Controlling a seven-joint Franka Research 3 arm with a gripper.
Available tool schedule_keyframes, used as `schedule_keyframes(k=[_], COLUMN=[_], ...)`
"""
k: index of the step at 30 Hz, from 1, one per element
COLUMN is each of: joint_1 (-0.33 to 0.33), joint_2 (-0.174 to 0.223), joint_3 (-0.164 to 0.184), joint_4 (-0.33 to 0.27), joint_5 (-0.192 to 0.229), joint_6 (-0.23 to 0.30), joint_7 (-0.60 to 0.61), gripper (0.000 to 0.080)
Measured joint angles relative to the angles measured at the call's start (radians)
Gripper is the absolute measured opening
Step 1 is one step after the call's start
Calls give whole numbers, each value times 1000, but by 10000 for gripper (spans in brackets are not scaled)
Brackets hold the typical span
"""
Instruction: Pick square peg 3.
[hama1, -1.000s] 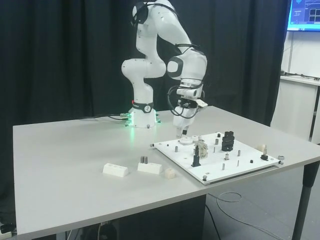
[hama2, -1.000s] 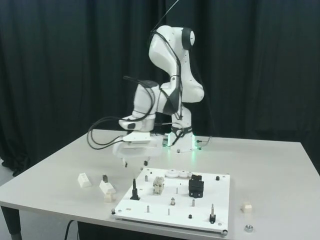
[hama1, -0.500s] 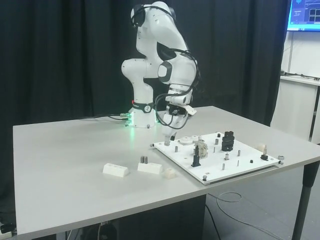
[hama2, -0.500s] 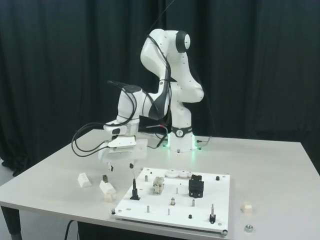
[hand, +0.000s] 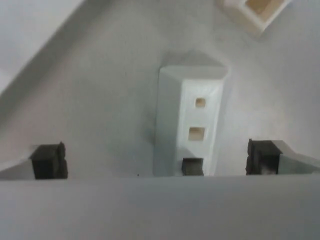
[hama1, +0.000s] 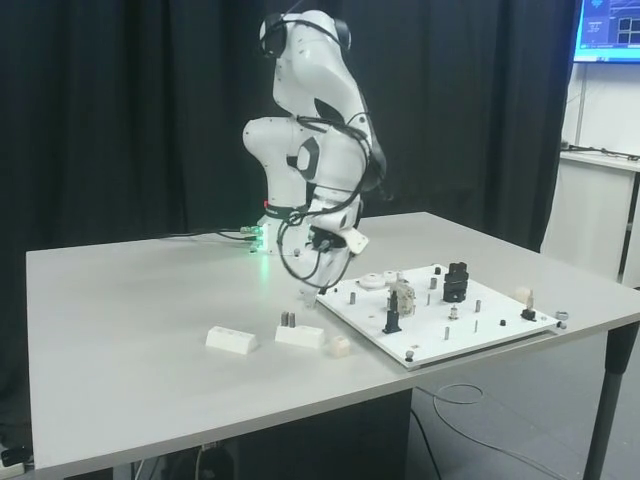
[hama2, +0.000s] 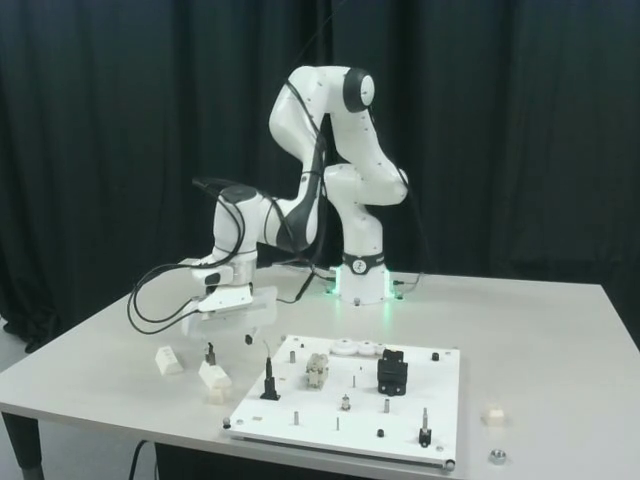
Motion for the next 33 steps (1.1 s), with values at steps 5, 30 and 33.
schedule_keyframes(k=[5,30,33], joint_1=[0,0,0], joint_2=[25,95,96], joint_3=[-24,-80,-81], joint_4=[0,1,1], joint_5=[25,118,122], joint_6=[28,79,83], joint_7=[-39,-155,-155], gripper=[800,800,687])
